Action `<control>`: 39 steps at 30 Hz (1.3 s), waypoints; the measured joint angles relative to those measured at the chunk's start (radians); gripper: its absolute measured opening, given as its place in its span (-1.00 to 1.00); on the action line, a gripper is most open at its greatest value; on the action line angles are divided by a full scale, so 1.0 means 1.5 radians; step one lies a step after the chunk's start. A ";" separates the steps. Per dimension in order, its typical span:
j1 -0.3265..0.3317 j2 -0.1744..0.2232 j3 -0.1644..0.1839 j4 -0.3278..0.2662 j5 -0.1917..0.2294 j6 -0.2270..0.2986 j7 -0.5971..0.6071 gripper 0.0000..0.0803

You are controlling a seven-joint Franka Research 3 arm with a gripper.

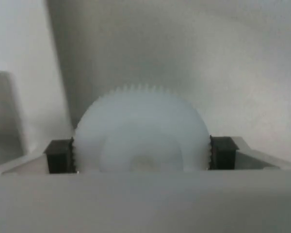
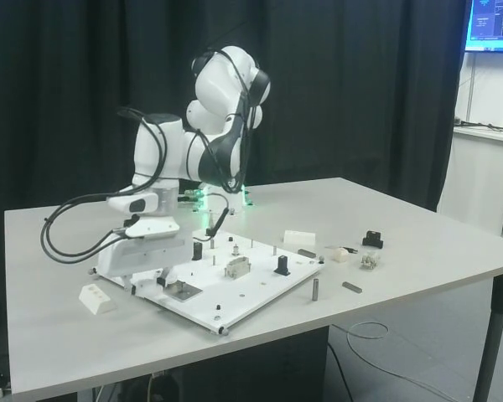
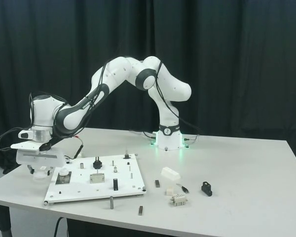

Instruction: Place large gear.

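The large gear [image 1: 140, 131] is white and toothed, and it fills the middle of the wrist view. My gripper [image 1: 140, 154] is shut on it, one black pad [image 1: 58, 156] pressing on each side of its rim. In the second room view the gripper [image 3: 39, 171] hangs low over the table, just off the left end of the white assembly board [image 3: 133, 187]. In the first room view the gripper [image 2: 151, 278] sits at the near-left corner of the board [image 2: 251, 297]. The hand hides the gear in both room views.
The board carries pegs, a black knob [image 3: 96, 163], a black block [image 3: 115, 184] and a small white part [image 3: 63, 172]. A white wedge [image 2: 96, 299] lies beside the gripper. Right of the board lie a white block [image 3: 170, 173], a black piece [image 3: 206, 188], a connector [image 3: 178, 199] and loose pins [image 3: 111, 202].
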 joint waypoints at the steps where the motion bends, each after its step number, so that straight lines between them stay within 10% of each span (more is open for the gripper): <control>1: -0.003 0.004 0.002 0.004 0.001 0.000 -0.001 0.49; 37: -0.055 0.080 0.020 0.089 0.036 -0.004 -0.036 0.55; 39: -0.055 0.080 0.020 0.092 0.036 -0.006 -0.036 0.96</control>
